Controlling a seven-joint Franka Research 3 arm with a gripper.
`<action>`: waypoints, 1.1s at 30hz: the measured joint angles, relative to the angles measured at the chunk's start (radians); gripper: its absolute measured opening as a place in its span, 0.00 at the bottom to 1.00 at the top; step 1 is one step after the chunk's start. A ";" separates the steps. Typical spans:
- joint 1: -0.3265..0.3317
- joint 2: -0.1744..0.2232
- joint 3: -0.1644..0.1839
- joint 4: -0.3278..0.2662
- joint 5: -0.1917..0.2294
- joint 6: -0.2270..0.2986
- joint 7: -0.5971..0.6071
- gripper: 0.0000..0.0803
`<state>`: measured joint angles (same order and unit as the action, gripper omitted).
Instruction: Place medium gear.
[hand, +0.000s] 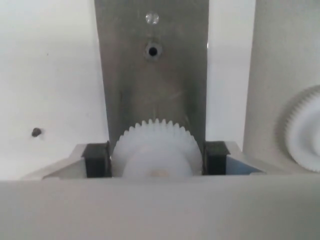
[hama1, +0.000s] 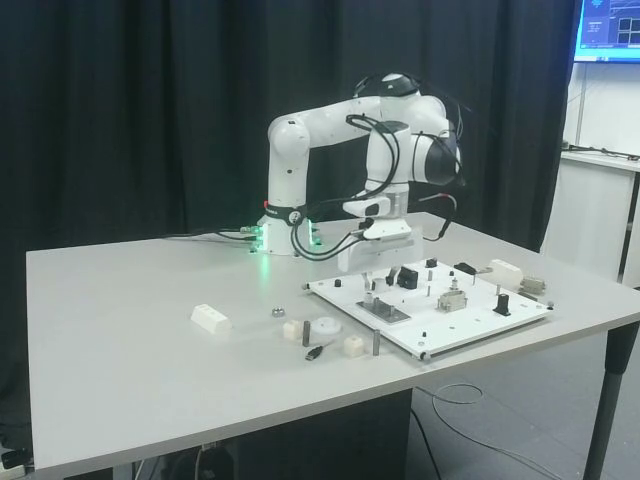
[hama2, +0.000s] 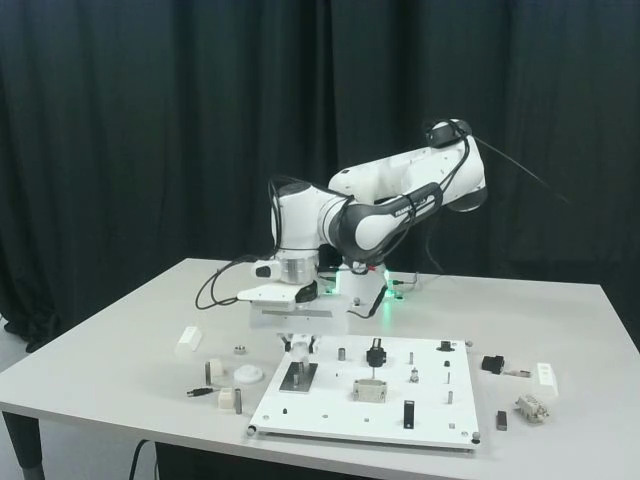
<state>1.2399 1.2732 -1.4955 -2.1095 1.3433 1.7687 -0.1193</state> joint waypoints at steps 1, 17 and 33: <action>0.001 0.000 -0.003 0.000 -0.003 -0.002 0.000 0.49; 0.008 -0.001 -0.018 0.001 -0.018 -0.008 0.000 0.49; -0.001 -0.001 -0.017 -0.023 -0.067 0.018 -0.008 0.49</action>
<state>1.2384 1.2727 -1.5125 -2.1321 1.2765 1.7865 -0.1270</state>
